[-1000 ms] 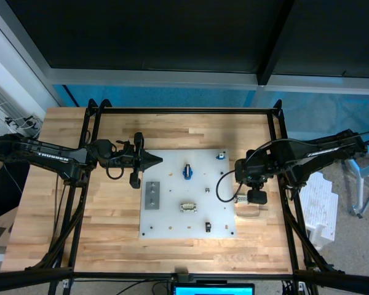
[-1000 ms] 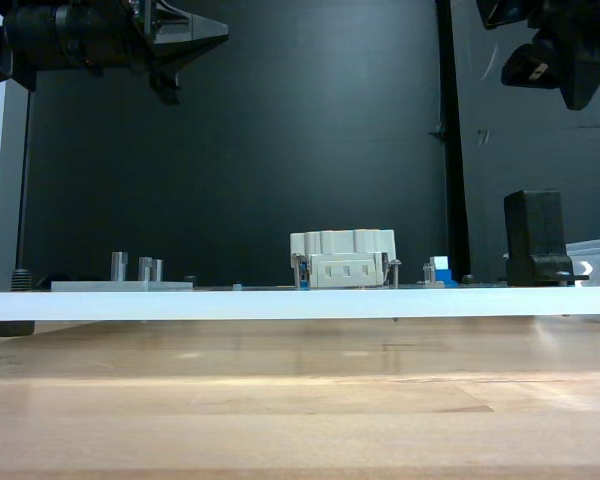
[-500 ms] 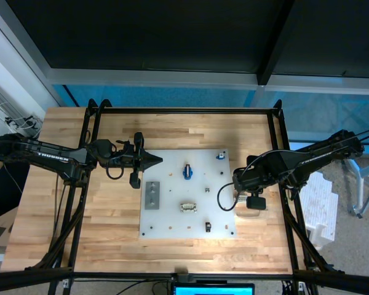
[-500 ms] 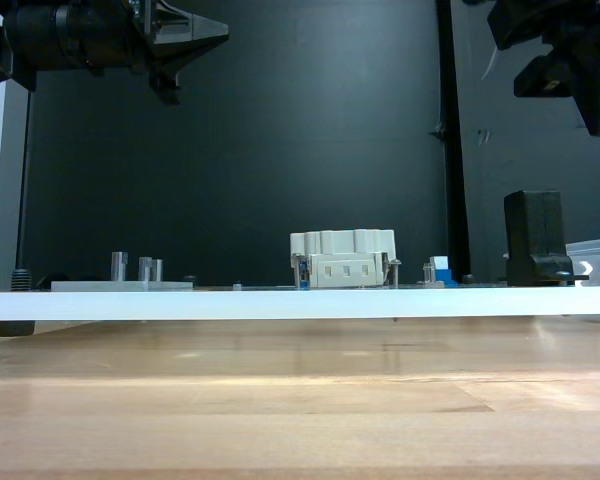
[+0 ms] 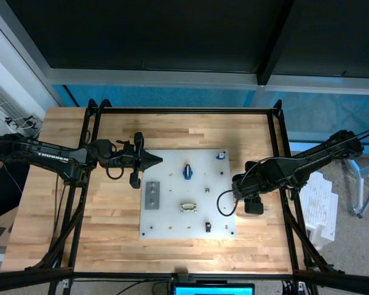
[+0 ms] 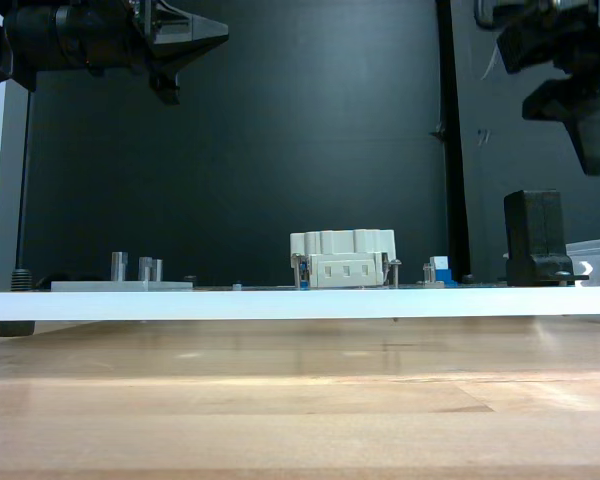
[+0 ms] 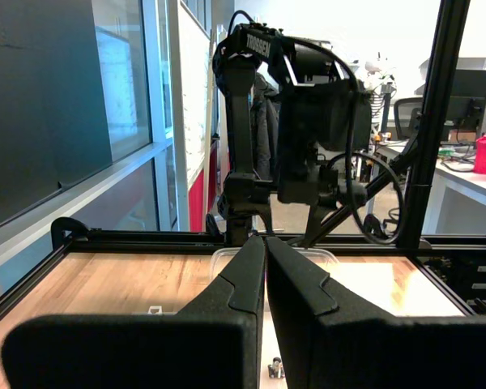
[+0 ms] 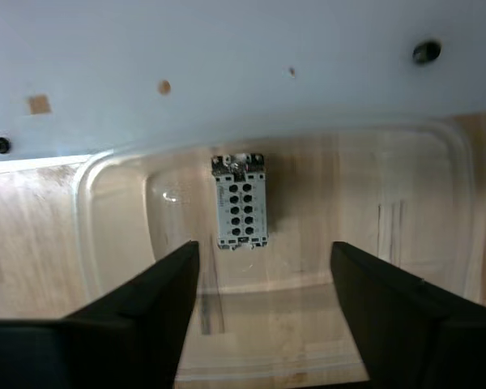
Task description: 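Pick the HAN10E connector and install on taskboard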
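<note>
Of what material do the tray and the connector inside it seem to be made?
The tray: clear glossy plastic, probably; wood shows through it. The HAN10E connector: matte pale plastic, seemingly, without shine. The open right gripper hovers above it; the shut left gripper is over the far left corner of the taskboard.

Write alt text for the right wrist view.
The HAN10E connector lies untouched in a clear tray, straight ahead of the open right tool. The taskboard lies beyond the tray. The left tool, outside this view, hangs shut over the taskboard's far-left corner.
</note>
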`<act>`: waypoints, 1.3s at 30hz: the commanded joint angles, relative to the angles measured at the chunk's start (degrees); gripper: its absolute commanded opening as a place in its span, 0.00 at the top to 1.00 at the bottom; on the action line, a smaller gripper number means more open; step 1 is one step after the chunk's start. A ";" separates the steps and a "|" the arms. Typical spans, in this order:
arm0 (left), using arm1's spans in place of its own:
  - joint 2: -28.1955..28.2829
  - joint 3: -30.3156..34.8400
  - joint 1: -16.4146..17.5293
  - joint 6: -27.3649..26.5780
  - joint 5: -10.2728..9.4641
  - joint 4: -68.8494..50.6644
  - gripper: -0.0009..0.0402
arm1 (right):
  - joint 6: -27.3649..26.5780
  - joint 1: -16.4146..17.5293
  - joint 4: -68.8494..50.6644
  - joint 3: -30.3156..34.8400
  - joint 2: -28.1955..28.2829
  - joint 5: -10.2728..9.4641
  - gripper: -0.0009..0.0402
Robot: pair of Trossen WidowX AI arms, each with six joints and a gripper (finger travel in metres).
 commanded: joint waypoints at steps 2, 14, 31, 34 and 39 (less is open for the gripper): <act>0.02 0.02 0.00 0.00 0.00 0.02 0.98 | 0.22 0.24 1.22 -1.57 0.13 0.61 0.32; 0.02 0.02 0.00 0.00 0.00 0.02 0.98 | -1.33 0.85 6.49 -6.10 1.84 0.44 0.30; 0.02 0.02 0.02 0.00 0.00 0.02 0.98 | -3.54 0.81 14.73 -11.63 2.97 -0.92 0.30; 0.02 0.02 0.02 0.00 0.00 0.02 0.98 | -3.52 0.81 17.18 -12.98 2.97 -1.29 0.30; 0.02 0.02 0.00 0.00 0.00 0.02 0.98 | -3.67 0.76 17.66 -13.79 2.97 -1.29 0.30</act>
